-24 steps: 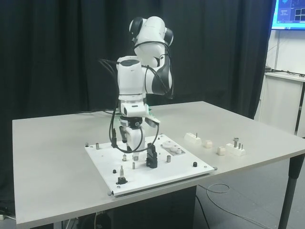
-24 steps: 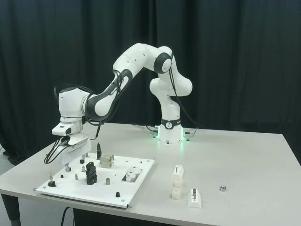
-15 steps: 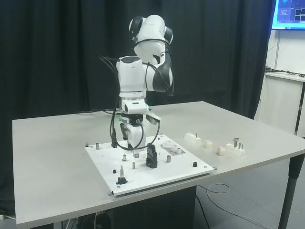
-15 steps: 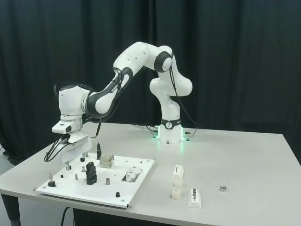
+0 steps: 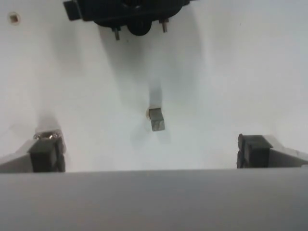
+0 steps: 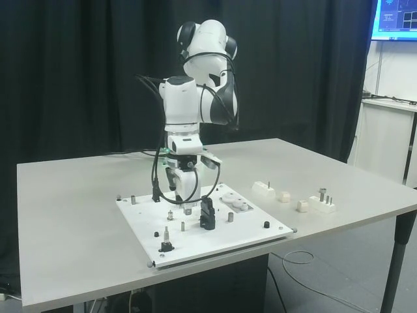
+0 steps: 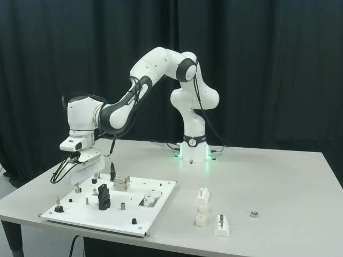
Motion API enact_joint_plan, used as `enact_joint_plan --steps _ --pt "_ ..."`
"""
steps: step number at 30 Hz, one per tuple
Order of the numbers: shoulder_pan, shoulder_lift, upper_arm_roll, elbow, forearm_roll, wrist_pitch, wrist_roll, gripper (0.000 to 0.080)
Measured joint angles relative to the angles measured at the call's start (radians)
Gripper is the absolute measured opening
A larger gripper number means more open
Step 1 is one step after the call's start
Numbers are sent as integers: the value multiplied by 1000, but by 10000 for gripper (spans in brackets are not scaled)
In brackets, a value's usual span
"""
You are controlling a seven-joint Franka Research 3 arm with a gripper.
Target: Pick square peg 1.
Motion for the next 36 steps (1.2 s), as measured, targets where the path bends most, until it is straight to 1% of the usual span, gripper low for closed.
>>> enact_joint_plan --steps 36 --pt "0 0 -6 14 -13 1 13 800"
